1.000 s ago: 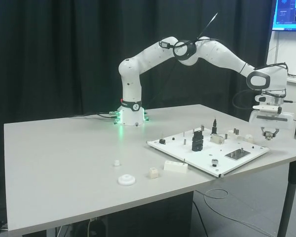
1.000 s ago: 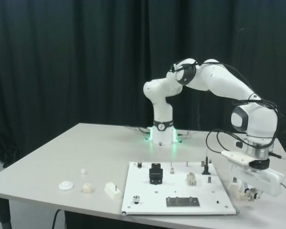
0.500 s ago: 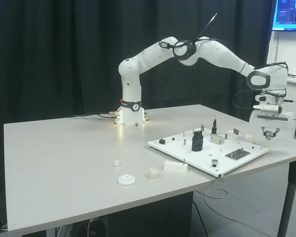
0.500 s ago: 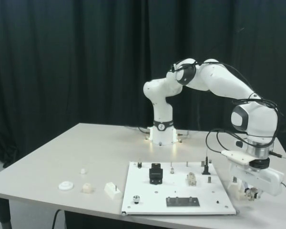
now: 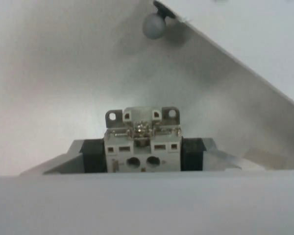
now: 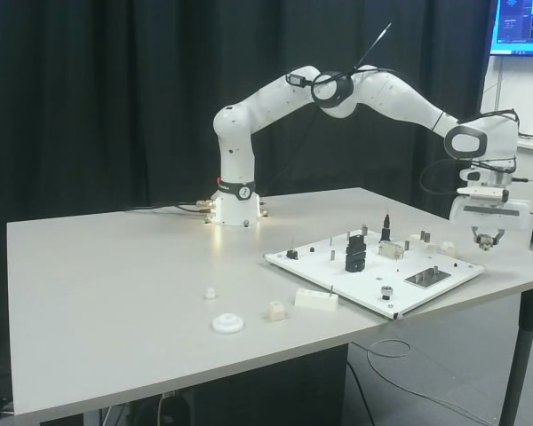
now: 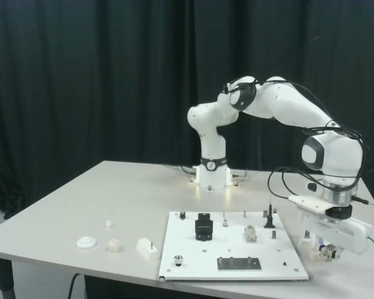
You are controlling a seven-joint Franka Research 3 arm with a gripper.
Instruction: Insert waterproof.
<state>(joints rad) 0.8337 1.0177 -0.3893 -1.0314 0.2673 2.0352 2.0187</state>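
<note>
My gripper (image 6: 489, 237) now sits a little higher than a second ago, lifted slightly off the worktop (image 6: 115, 266) beside the white board (image 6: 373, 266), with my wrist and forearm raised along with it. In the second room view the gripper (image 7: 328, 252) shows the same small rise at the board's (image 7: 174, 249) far corner. The small grey connector (image 5: 142, 142) stays clamped between my fingers (image 5: 93, 155) as it comes up. The green glow around my base (image 6: 234, 211), lit a second ago, is gone and a pale white light shows there instead.
</note>
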